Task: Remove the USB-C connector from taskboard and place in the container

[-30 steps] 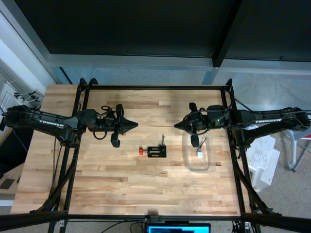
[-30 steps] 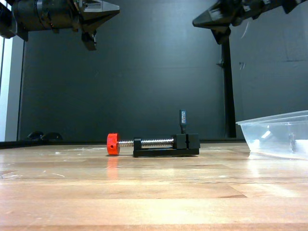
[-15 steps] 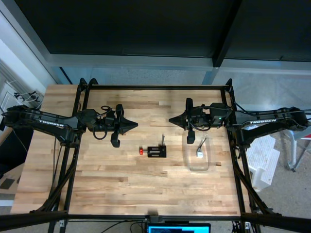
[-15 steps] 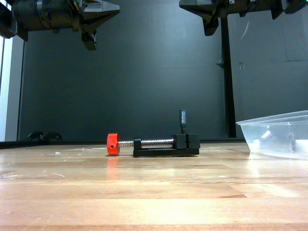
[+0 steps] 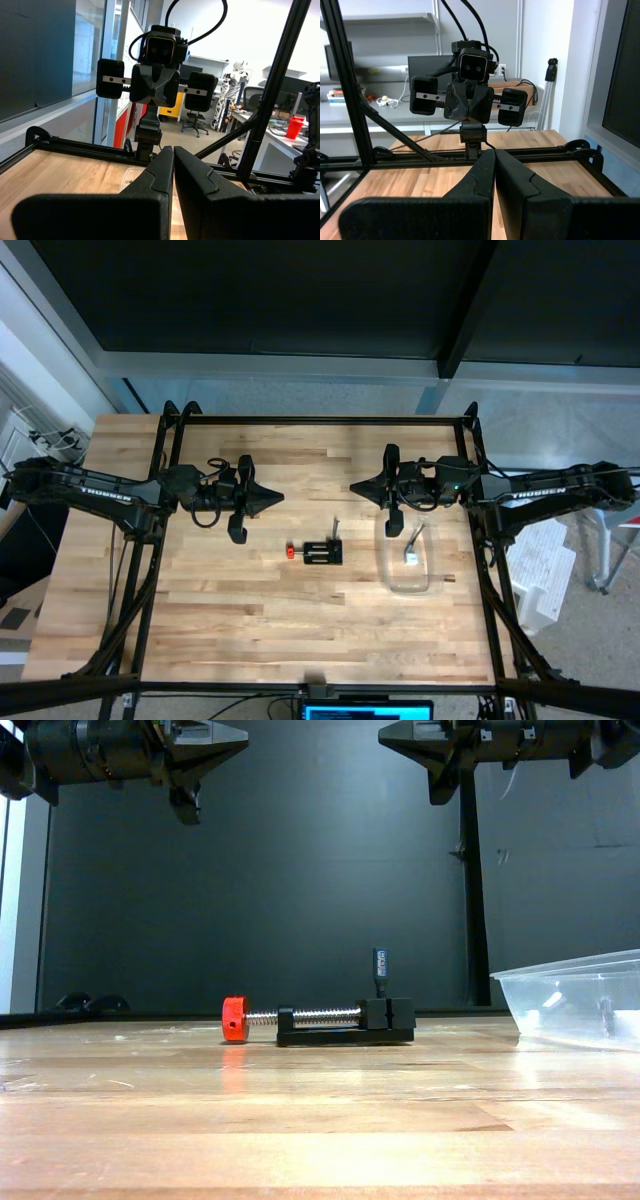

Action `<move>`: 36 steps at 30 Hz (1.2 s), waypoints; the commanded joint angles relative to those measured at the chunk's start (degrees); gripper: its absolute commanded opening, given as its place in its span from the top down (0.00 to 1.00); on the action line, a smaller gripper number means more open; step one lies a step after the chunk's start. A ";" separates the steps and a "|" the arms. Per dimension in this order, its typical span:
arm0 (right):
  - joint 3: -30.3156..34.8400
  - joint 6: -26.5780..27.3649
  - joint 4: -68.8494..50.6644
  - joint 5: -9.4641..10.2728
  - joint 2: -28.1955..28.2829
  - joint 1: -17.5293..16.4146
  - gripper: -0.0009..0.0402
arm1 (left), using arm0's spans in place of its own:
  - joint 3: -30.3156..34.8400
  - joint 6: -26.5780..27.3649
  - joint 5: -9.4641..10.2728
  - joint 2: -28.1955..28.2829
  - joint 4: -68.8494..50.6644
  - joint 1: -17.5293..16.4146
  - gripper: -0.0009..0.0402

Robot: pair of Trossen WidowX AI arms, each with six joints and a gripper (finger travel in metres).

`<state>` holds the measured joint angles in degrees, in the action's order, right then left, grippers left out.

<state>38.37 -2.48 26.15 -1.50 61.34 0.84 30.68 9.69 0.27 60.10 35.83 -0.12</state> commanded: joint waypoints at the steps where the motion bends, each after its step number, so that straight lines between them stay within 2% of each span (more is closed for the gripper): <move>1: -0.74 -0.15 0.46 0.09 -0.24 0.04 0.98 | 0.02 -0.02 -0.02 0.02 0.00 -0.02 0.98; 31: -0.79 -1.11 0.39 0.24 -0.17 0.02 0.98 | 0.02 -0.04 -0.02 0.02 0.00 -0.02 0.98; 36: -0.79 -1.09 0.39 0.24 -0.17 0.02 0.98 | 0.02 -4.37 0.00 0.00 0.02 -0.11 0.98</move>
